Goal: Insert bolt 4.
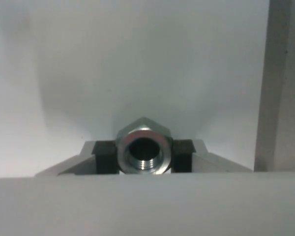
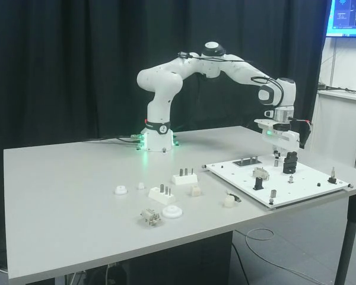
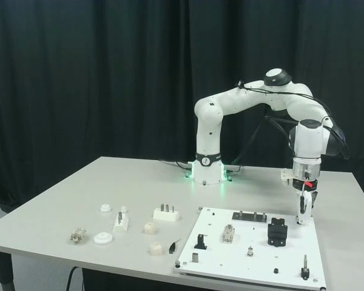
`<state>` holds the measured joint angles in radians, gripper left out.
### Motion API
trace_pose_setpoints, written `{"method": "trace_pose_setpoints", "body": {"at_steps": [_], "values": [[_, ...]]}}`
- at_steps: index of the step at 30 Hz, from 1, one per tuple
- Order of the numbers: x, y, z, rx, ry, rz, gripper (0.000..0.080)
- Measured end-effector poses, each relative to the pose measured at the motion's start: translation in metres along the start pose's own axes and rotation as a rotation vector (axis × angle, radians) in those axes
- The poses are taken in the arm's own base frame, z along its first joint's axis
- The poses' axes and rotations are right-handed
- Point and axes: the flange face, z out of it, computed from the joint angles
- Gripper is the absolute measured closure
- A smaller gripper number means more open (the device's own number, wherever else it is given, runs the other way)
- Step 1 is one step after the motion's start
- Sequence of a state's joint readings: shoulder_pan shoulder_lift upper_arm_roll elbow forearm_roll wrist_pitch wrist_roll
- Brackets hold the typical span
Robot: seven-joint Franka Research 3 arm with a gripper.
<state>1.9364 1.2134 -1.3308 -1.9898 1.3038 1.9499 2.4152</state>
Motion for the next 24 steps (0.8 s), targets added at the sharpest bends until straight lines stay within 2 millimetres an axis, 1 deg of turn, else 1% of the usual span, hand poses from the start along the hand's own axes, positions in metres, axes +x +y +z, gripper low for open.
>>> {"method": "trace_pose_setpoints", "body": {"at_steps": [9,15,16,17,18,23,24], "values": [[-0.001,0.0,-0.001,0.001,-0.003,-0.005,0.0576],[-0.005,-0.002,-0.01,0.011,-0.021,-0.003,0.0576],[-0.006,-0.002,-0.012,0.013,-0.025,-0.001,0.0356],[-0.007,-0.003,-0.015,0.014,-0.029,0.003,0.0356],[-0.008,-0.003,-0.017,0.015,-0.032,0.006,0.0125],[-0.01,-0.006,-0.031,0.009,-0.041,0.011,0.0125],[-0.011,-0.006,-0.034,0.007,-0.042,0.012,0.0026]]}}
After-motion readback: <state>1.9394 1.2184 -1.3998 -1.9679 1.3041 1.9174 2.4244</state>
